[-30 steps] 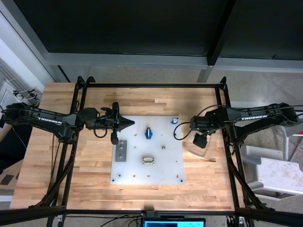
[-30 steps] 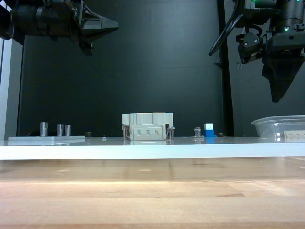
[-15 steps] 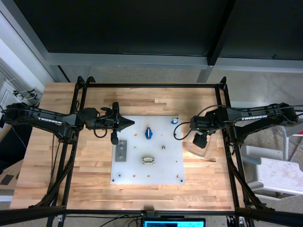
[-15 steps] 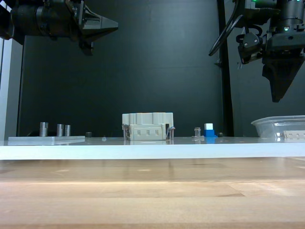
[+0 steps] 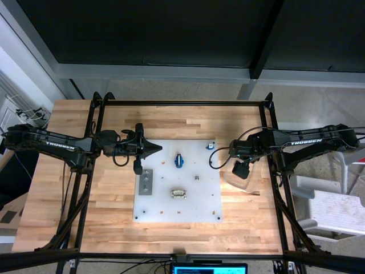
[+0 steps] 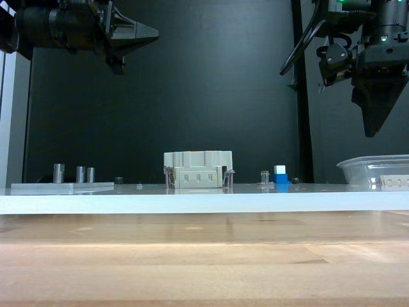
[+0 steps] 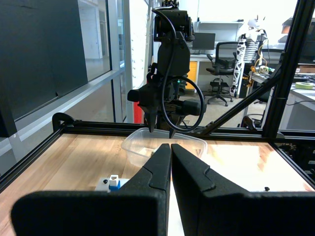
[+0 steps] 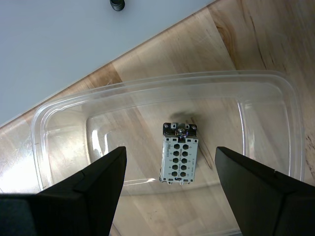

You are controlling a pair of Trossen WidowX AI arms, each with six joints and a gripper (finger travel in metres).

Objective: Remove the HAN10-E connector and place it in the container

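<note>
Lying in the container (image 8: 64, 105) at three o'clock, the HAN10-E connector (image 8: 180, 153) sits under the wide-apart right pincer (image 6: 370, 121); the pressed-together left pincer (image 7: 171, 147) hangs at ten o'clock.

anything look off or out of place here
Nothing stands out. The connector lies flat inside the container, clear of its walls. The right gripper hangs open above it. The left gripper is shut, high over the board's far left corner.
</note>
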